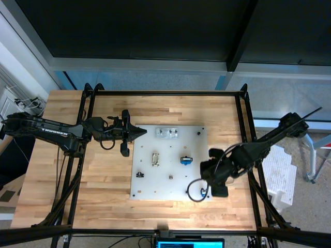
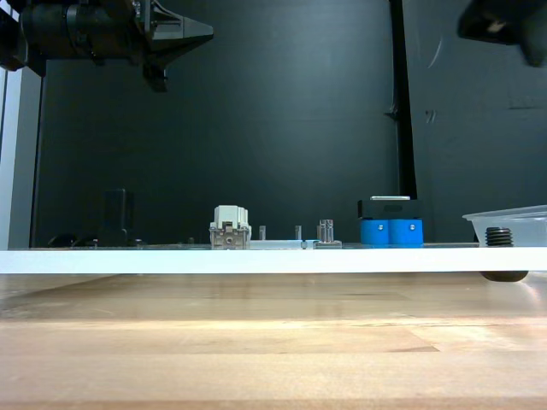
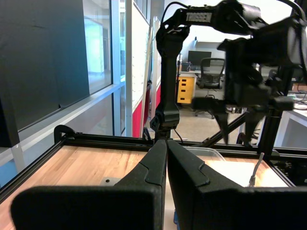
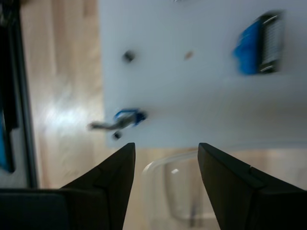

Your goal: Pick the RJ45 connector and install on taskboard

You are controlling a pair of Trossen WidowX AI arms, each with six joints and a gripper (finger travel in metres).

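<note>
Two black robot arms reach over a wooden table towards a white square taskboard.

The high view alone shows the full layout. The left gripper hovers at the board's left edge, beside its far corner. The right arm bends over the board's right edge, near its near corner. On the board are a cream socket, a blue block and silver fittings.

The low view alone shows heights. The left gripper hangs well above the board, while the fittings stand up from its surface. A clear tray sits just beyond the board's right edge, and a black ridged piece is visible through its wall.

The left wrist view shows the left gripper's two fingers pressed together with nothing between them.

The right wrist view looks straight down. The right gripper has its fingers spread wide apart, empty and touching nothing. It is above the tray's rim, just off the board's edge. A small blue-and-silver piece lies across that edge.

The RJ45 connector cannot be picked out for certain in any view. Neither gripper holds it.
</note>
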